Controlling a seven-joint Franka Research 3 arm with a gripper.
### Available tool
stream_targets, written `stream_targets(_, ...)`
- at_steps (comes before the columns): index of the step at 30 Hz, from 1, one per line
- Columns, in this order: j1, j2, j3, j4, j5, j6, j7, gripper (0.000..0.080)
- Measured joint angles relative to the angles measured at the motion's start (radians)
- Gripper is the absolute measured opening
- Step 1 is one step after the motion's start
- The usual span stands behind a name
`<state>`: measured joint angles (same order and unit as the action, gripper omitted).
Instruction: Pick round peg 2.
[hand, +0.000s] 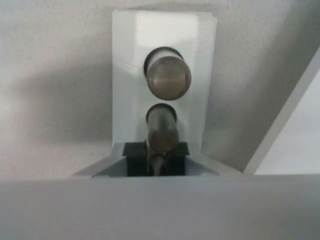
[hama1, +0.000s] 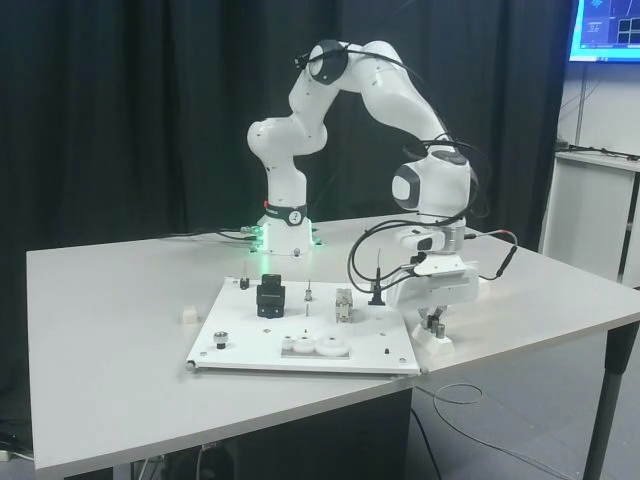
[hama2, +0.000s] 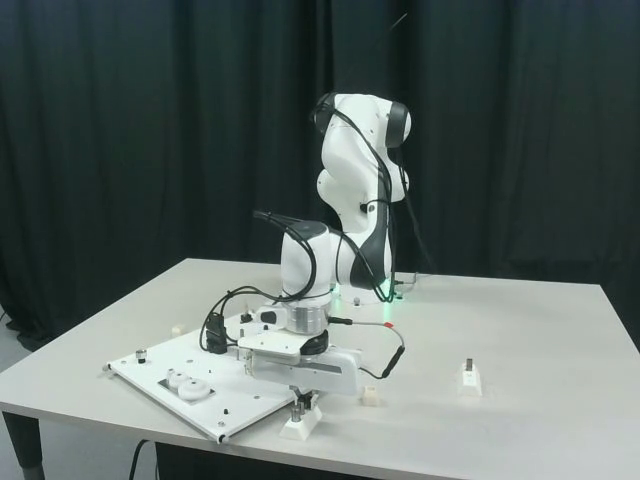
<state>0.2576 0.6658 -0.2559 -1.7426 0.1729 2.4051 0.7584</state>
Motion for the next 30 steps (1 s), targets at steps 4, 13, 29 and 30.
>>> stream_targets(4,0.0,0.0,0.0,0.007,0.0,-0.005,-0.002,0.0075)
stream_targets(13,-0.005,-0.001,-0.003,0.067,-0.001,-0.085,-0.005,0.0075)
stream_targets(29,-0.022,-0.002,-0.015,0.172,-0.002,-0.25,-0.003,0.0074)
stream_targets(30,-0.023,-0.002,-0.015,0.175,-0.002,-0.254,-0.002,0.0074)
